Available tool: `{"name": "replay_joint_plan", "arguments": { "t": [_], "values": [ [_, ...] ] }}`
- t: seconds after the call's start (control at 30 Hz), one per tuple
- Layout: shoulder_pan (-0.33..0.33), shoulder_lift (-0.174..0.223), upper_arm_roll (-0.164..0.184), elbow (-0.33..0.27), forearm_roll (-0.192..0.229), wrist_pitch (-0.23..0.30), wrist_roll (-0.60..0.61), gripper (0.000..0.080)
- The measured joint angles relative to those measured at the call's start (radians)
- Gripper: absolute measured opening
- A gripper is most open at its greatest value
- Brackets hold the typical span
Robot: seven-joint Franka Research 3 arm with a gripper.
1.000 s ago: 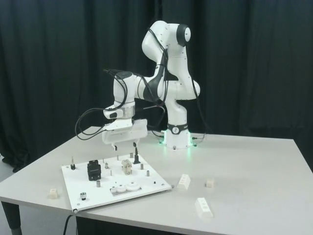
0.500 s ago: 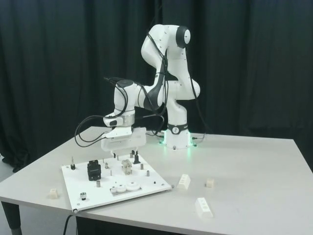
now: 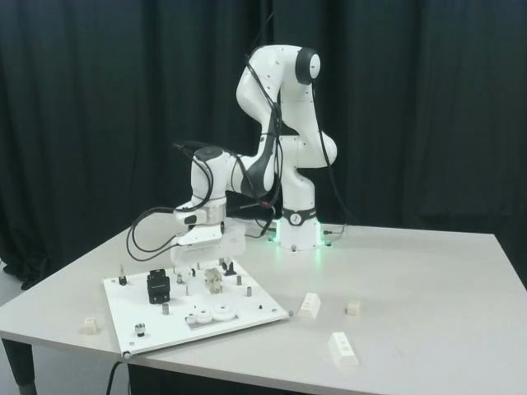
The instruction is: Remove waterproof.
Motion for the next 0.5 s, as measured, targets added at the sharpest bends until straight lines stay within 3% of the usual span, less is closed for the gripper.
{"name": "replay_joint_plan", "arguments": {
  "t": [0.5],
  "values": [
    [0.001,0.026,0.002,-0.017,0.034,0.022,-0.035,0.08]
  ]
}}
